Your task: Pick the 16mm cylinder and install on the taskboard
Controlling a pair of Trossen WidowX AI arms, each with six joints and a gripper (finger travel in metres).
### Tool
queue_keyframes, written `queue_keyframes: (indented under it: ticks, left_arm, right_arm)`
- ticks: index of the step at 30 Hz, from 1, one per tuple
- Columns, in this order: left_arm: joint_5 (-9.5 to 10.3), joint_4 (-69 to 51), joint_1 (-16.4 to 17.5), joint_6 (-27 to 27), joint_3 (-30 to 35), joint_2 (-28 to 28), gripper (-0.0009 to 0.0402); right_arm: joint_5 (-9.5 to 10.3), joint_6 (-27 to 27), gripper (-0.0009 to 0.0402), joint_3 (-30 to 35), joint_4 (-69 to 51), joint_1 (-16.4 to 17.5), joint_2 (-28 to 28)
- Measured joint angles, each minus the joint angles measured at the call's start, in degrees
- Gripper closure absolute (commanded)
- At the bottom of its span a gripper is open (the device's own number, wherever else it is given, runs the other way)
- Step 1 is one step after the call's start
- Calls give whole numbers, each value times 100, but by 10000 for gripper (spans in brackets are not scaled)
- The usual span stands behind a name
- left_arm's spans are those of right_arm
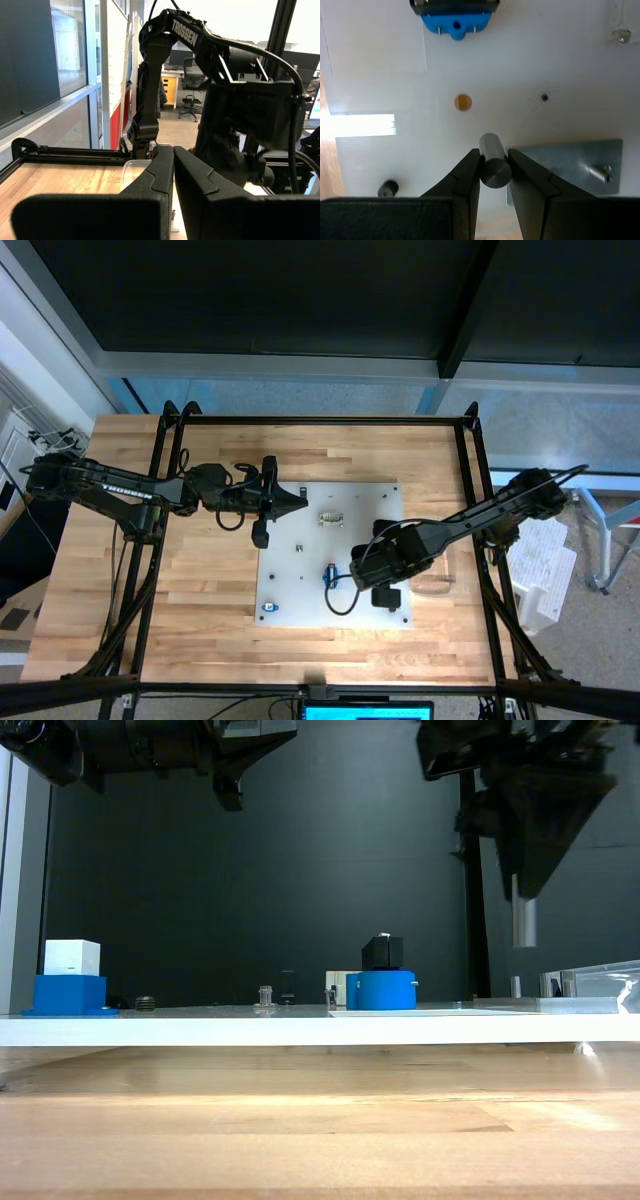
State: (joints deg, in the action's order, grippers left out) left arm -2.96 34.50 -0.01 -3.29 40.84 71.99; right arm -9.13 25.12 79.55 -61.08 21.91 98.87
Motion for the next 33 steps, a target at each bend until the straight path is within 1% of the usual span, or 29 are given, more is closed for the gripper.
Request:
queue_keyframes:
  ticks: [2,6,9,15,19,23,26,33]
  left_arm:
    - [2,-2,0,0,0,0,393]
    - [0,0,0,0,2,-2,393]
    - [2,-2,0,0,0,0,393]
    - [0,-2,0,0,2,0,393]
    - [0,-2,0,0,0,0,393]
    - [2,-2,0,0,0,0,393]
    - [0,2,0,0,2,-2,393]
    - [2,-2,0,0,0,0,393]
  right_arm:
    - [125,-22,387,96,61,-46,136]
    - [74,-98,387,195,155,-101,328]
    - [122,-162,387,199,247,-118,431]
    - [129,-166,387,199,358,-118,479]
    - [181,-162,387,199,374,-118,479]
    - [188,-146,387,203,385,-118,562]
    - [278,-146,387,203,522,-125,643]
    - [280,-144,387,203,570,-129,664]
